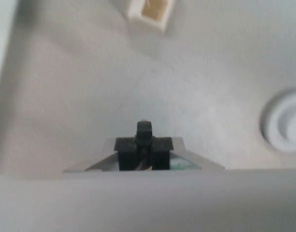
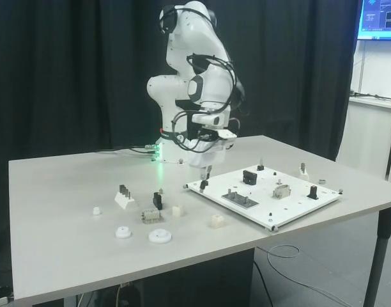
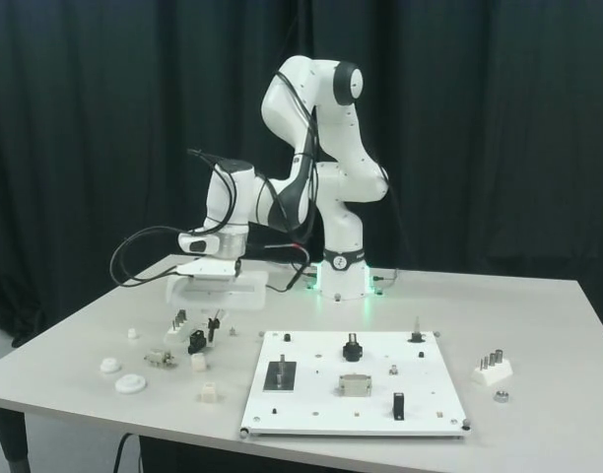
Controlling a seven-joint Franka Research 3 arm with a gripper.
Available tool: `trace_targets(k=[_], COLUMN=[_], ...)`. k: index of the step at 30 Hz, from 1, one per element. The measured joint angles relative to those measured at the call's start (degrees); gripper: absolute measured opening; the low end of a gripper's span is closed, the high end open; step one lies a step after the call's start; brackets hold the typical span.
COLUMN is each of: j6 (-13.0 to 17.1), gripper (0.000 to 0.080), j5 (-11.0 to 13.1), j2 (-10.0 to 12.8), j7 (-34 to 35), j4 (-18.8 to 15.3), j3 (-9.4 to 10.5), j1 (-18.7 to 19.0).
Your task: Insert USB.
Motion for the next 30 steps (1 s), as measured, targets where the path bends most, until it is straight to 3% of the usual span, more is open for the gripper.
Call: trace_targets(k=[13,23,30], j6=[-6.2,-12.3,-14.7], gripper=[0.0055,0.0055,0.0055], j5=[6.7,7.6,7.6], j2=[-0.1,-0.2,-0.2], j7=[-5.0,-7.2,-12.6], j4=[5.7,10.8,13.0], j3=[3.34,7.96,11.5], j1=[1.5,1.6,1.7])
